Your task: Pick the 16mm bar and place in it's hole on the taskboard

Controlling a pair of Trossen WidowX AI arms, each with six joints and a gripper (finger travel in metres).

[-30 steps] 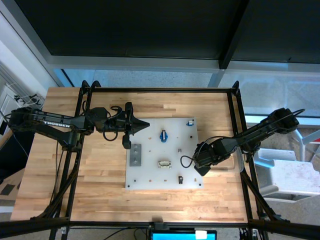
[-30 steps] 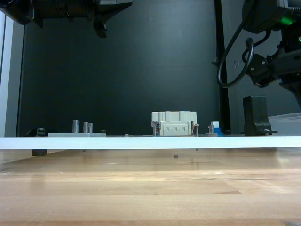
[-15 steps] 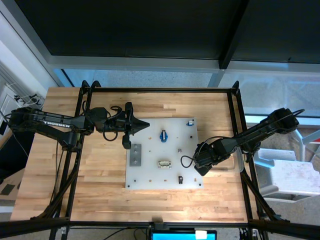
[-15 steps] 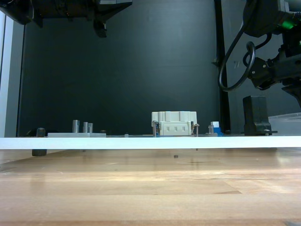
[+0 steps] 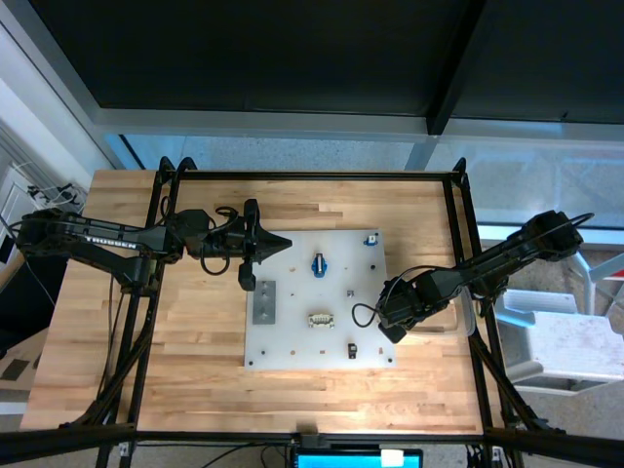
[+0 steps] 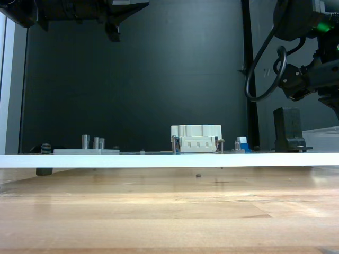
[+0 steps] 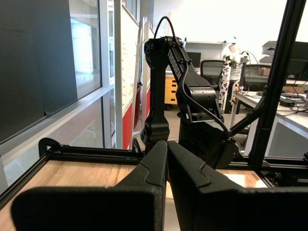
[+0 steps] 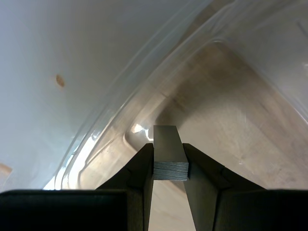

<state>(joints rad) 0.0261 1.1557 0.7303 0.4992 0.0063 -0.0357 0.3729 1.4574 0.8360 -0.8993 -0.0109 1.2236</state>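
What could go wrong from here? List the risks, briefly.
1. The right gripper pinches the bar only at its fingertips; it might tilt or slip in transit.
2. The bar hangs over the clear tray; it may catch the rim on the way to the taskboard.
3. The left gripper, shut, hovers over the board's far left corner, possibly crowding the approach.

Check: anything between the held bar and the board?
The right gripper holds the bar over the clear tray; the tray's rim lies between it and the board. If the hole is in the grey block, the connector stands on that line. The left gripper, shut, hovers by the board's far-left corner.
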